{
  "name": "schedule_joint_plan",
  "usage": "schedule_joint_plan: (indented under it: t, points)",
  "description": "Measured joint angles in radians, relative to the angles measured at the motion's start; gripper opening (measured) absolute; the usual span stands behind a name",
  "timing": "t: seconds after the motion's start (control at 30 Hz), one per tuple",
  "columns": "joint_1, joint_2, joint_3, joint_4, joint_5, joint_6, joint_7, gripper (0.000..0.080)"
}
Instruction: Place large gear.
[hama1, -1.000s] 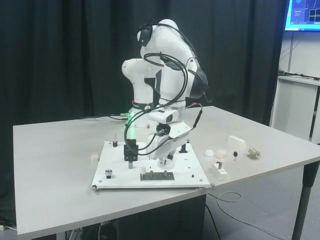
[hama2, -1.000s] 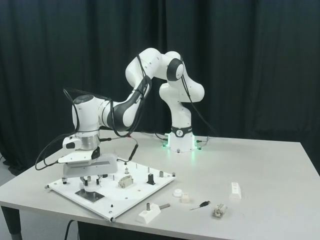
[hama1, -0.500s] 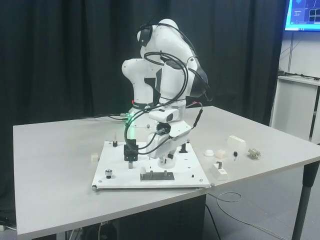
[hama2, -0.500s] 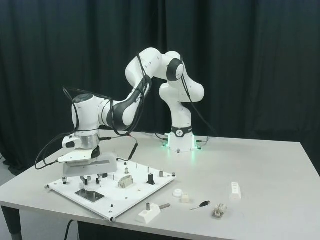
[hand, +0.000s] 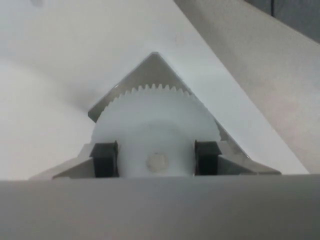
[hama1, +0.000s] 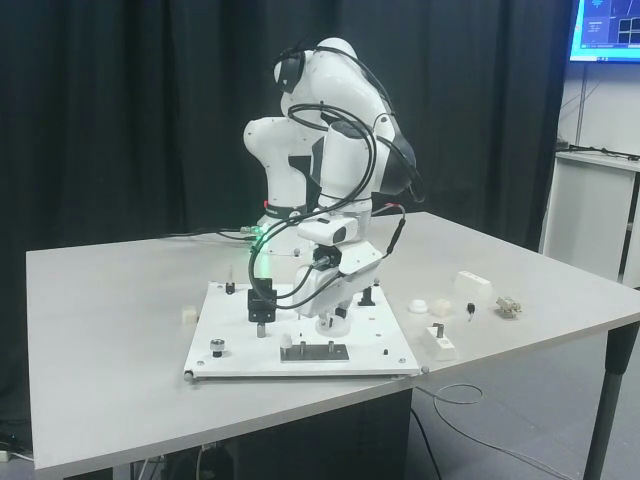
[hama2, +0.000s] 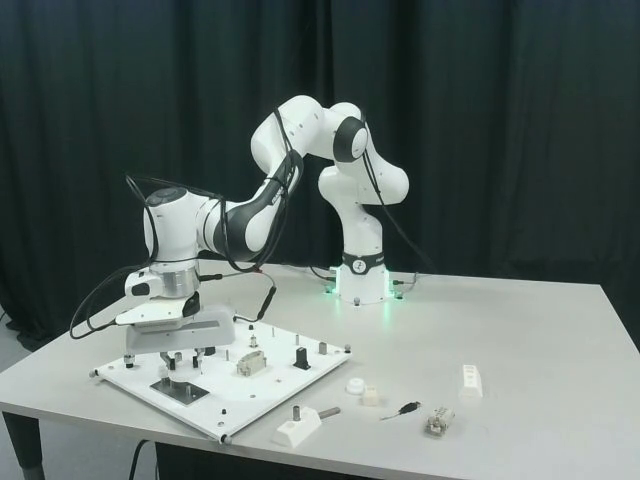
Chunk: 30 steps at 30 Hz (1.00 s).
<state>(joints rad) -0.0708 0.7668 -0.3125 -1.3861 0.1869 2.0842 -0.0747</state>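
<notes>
— Two black fingers (hand: 105, 159) sit on each side of the large gear (hand: 155, 132), don't they?

— Yes; the gripper (hand: 156, 160) is open only as wide as the gear's middle hub, and its jaws press that hub from both sides; so it has hold of the gear.

— Where is the gear then?

— It is low over the white board (hama1: 240, 345); right under it is the grey metal plate (hand: 150, 70), and one corner of that plate pokes out past the gear's teeth; I cannot tell if the gear touches the plate or hangs just above it.

— Is it on a peg yet?

— I think not; from the room, small pegs (hama1: 306, 348) stand on the plate near the gripper (hama1: 330, 322), but the gear hides the peg it needs, so that is a guess.

— What could go wrong?

— The hole in the gear might miss the peg; then the gear would sit crooked on the peg's tip, or jam if the arm (hama2: 240, 220) pushes down hard.

— Anything else?

— If the fingers let go too soon, the gear could tip and roll off the plate onto the board; its teeth might also bump another gear — if one sits close by, which I cannot see.
</notes>
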Motion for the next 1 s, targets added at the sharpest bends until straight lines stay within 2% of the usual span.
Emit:
schedule_joint_plan:
  t: [0.5, 1.0]
  points:
    - [0.005, -0.001, 0.003, 0.000, 0.015, -0.016, 0.000, 0.0327]
    - [0.056, -0.025, 0.003, 0.001, 0.053, -0.106, 0.016, 0.0327]
